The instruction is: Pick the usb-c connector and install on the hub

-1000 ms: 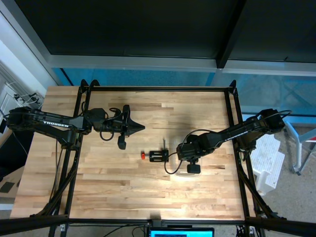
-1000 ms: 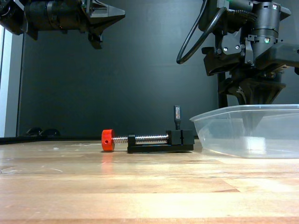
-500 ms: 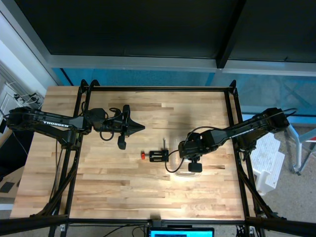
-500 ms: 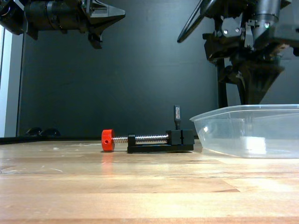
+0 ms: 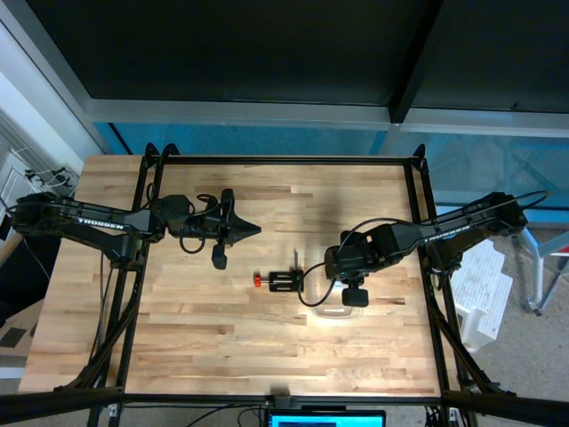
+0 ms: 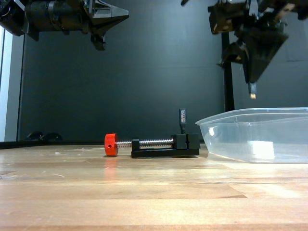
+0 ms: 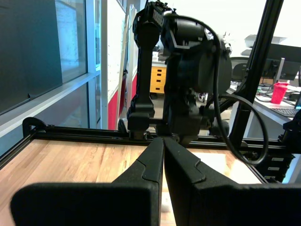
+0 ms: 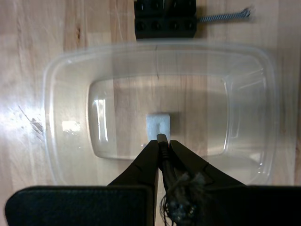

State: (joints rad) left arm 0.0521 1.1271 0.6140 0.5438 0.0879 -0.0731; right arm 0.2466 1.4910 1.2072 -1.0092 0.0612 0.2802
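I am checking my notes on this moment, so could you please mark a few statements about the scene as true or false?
1. The right gripper holds the usb-c connector in the air above the clear plastic container. True.
2. The usb-c connector is fully seated in its port. False: it is held in the right gripper, clear of the screw clamp and anything held in it.
3. The left gripper is shut with nothing in it, up off the table. True.
4. The screw clamp has a blue knob. False: its knob is red.
5. The plastic container has nothing in it. False: a small white block lies on its floor.
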